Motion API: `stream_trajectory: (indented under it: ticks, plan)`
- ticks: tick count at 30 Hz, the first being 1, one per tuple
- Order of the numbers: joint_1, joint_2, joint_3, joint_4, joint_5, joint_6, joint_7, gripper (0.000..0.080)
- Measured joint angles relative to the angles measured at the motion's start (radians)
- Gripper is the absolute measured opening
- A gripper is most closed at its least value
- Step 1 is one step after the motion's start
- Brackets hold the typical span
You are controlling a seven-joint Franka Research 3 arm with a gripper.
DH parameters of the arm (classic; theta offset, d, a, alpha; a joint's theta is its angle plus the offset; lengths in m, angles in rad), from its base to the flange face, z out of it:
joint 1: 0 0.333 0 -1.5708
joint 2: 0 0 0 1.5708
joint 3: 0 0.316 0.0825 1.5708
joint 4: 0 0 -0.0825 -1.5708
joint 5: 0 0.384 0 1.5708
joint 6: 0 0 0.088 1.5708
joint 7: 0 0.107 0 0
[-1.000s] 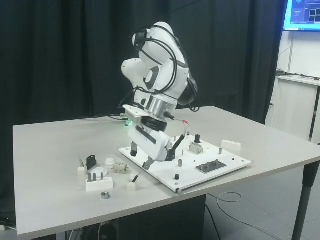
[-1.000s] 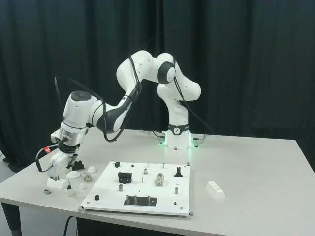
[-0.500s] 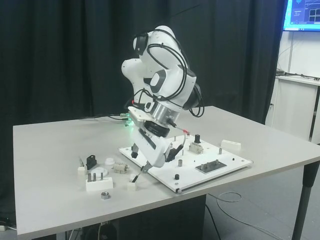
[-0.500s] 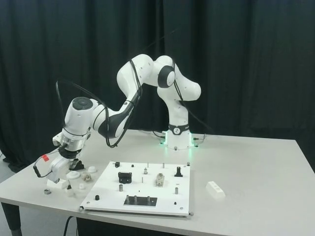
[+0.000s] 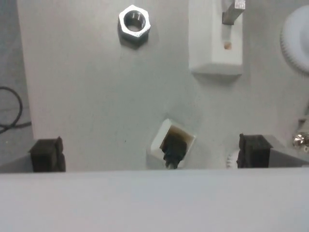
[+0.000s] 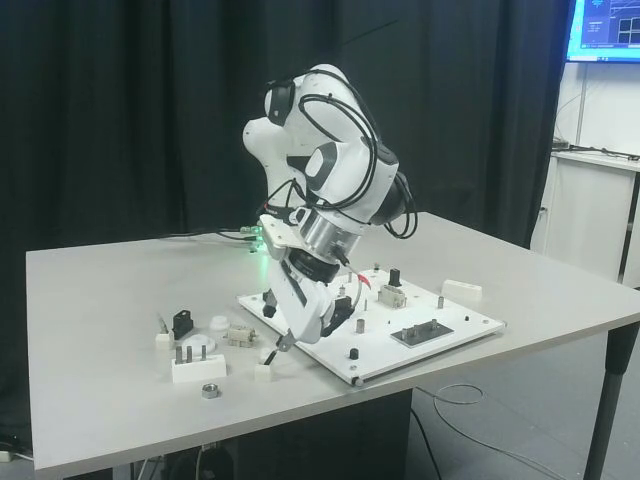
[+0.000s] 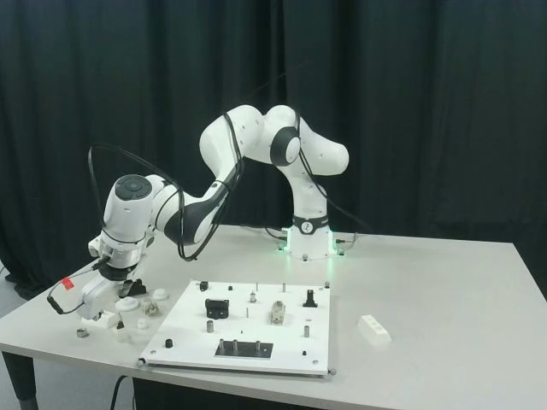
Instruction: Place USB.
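A small white holder (image 5: 171,145) with a black USB plug standing in it sits on the grey table between my two fingertips in the wrist view. My gripper (image 5: 149,153) is open, with a black pad (image 5: 47,154) on one side of the holder and the other pad well clear on the other side. In the first room view the gripper (image 6: 277,328) hangs tilted just above the holder (image 6: 263,370), off the near-left corner of the white board (image 6: 430,345). In the second room view the gripper (image 7: 92,309) is low over the table's left end.
A steel hex nut (image 5: 134,20) and a white block with pegs (image 5: 215,41) lie close beyond the holder. A white gear (image 5: 297,38) and other small parts sit beside them. A white box (image 6: 461,289) lies past the board. The table's front edge is near.
The arm has swung and lowered toward the table's front left, off the board. The hand has turned and come down over the small holder, fingers still apart.
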Motion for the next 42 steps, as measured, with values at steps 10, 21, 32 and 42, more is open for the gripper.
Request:
stream_trajectory:
  ticks: [10, 21, 32, 42]
  plan:
    - [-0.023, 0.034, 0.026, 0.053, 0.011, -0.028, -0.005, 0.08]
    - [-0.023, 0.041, 0.032, 0.053, 0.043, -0.027, -0.072, 0.08]
    - [-0.024, 0.054, 0.033, 0.053, 0.043, -0.027, -0.112, 0.08]
    - [-0.03, 0.064, 0.033, 0.053, 0.043, -0.027, -0.128, 0.08]
